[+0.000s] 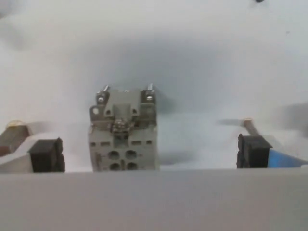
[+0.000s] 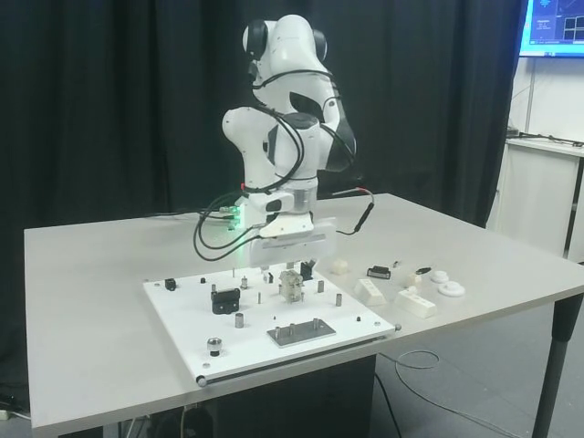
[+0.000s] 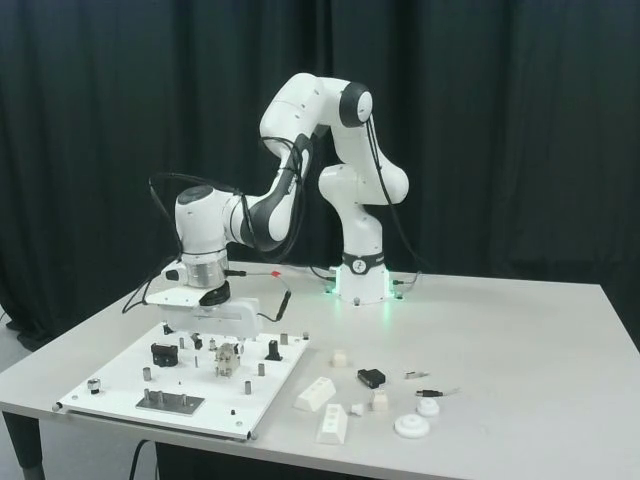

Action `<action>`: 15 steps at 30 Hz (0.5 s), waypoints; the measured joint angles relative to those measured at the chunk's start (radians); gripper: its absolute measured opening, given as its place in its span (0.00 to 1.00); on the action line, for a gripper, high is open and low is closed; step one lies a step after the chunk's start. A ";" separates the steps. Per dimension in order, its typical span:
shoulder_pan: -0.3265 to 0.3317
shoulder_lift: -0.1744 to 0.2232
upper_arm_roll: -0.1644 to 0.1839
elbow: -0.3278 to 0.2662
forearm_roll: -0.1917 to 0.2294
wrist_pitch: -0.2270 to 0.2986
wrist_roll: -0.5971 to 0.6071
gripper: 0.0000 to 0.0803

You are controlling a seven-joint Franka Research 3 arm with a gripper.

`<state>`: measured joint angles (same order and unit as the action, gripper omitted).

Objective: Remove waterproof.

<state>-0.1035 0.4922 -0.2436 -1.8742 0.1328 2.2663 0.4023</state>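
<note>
Wrist view: you look down past both fingertips at the waterproof connector (image 1: 124, 132), a grey-white block with four round sockets on its near face and a metal latch and two screw posts on top. It stands upright on the white board (image 1: 202, 72). The gripper (image 1: 149, 153) is spread wide; one black finger pad (image 1: 46, 155) sits well off to one side of the connector and the other pad sits well off to the opposite side. Neither touches it. The connector lies closer to one pad than the other, so you are not centred.

First room view: the arm (image 2: 278, 119) is folded over the white board (image 2: 192, 319), with the gripper (image 2: 287, 265) hanging just above the connector (image 2: 291, 285). Loose white parts (image 2: 372, 292) lie on the grey table (image 2: 91, 274) beside the board, apart from the work.

Second room view: the same posture shows. The gripper (image 3: 205, 335) hovers over the connector (image 3: 227, 359), which stands among small posts and a black fixture (image 3: 163, 352) on the board (image 3: 120, 395).

Judgement: you are at the approach step, grasp not yet made, removal not begun. The next move calls for a small sideways correction to centre the connector, a short descent so the pads bracket its body below the latch, then closing. Watch the screw posts on descent.
</note>
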 joint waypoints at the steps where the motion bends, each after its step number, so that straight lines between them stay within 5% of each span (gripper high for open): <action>1: 0.001 -0.003 0.000 -0.008 0.007 0.009 -0.004 1.00; 15: 0.025 -0.061 0.000 -0.128 0.019 0.132 -0.062 1.00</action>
<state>-0.0789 0.4310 -0.2436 -2.0020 0.1520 2.3984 0.3398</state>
